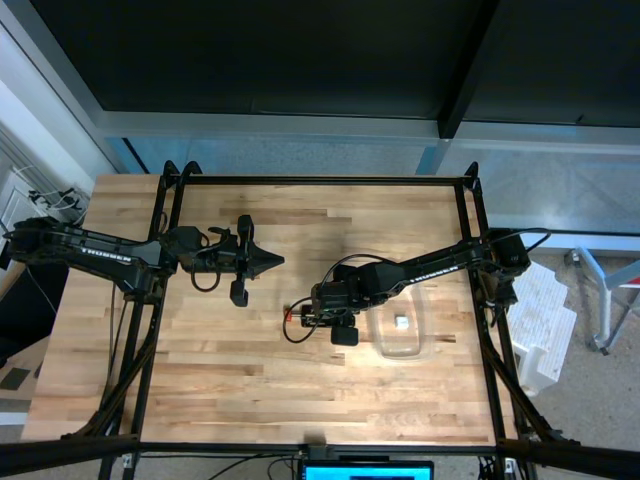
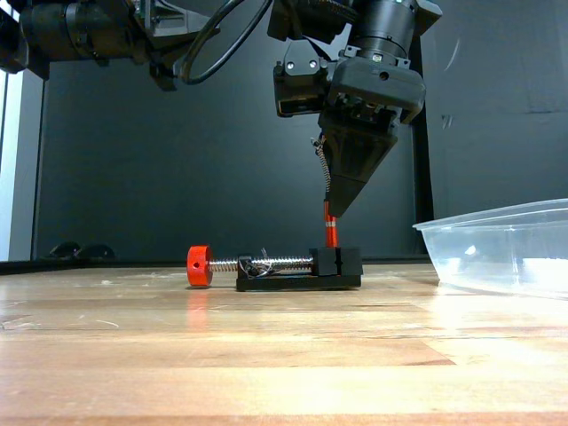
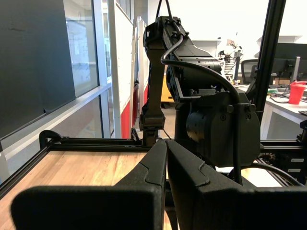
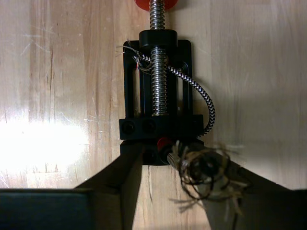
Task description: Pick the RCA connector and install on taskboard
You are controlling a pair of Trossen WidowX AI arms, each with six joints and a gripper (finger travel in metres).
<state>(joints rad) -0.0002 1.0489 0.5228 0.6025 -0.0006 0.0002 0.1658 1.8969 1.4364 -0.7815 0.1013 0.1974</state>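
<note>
- Tray (image 2: 497, 253) sits nearest, just right of the taskboard (image 2: 297, 277).
- Right gripper (image 2: 341, 206) hangs over the taskboard's right end, clamped on the RCA connector (image 2: 330, 232), which stands upright with its foot at the board's top.
- Left gripper (image 1: 276, 262), fingers together, is parked well apart.
- Step, I judge: insertion. Next calls for a straight downward press until seated, then release.

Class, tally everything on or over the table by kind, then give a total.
taskboard: 1
RCA connector: 1
clear plastic tray: 1
white piece in tray: 1
grippers: 2, left gripper over the table's left, right gripper above the taskboard
Total: 6
</note>
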